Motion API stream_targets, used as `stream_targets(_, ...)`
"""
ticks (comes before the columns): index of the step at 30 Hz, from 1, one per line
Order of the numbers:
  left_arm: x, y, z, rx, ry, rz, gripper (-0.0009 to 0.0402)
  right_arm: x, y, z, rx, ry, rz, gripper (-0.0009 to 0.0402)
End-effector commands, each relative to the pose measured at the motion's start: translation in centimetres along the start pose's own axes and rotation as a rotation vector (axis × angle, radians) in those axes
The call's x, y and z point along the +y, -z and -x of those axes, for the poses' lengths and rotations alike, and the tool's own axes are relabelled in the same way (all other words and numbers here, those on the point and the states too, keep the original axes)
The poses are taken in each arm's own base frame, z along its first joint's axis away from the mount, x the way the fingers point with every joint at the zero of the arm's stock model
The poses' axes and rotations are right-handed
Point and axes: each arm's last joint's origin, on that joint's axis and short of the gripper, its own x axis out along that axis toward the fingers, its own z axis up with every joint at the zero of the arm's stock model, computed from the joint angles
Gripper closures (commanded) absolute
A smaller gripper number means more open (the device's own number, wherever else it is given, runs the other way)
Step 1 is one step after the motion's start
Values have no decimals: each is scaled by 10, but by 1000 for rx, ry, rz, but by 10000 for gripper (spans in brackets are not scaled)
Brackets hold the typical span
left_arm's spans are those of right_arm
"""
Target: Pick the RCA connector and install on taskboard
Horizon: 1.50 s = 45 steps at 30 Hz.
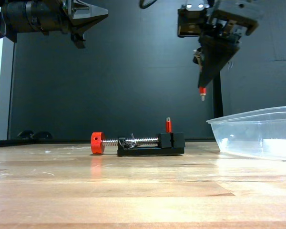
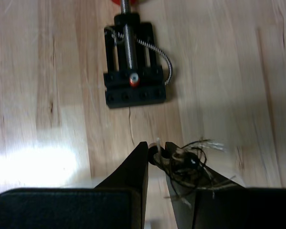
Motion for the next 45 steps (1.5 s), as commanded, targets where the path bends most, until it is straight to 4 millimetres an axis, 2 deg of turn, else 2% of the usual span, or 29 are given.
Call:
stream_targets(1,0,0,0,0,0,0,393,3,-8,-7,3,2,-2,393)
stream_targets(12,0,0,0,0,0,0,393,11,-30,-24,8,5,-4,393)
stream_targets(22,0,0,0,0,0,0,393,14,-42,-31,-1,5,-11,393)
stream_targets(45,0,0,0,1,0,0,393,14,-44,-49,11,-13,-13,393)
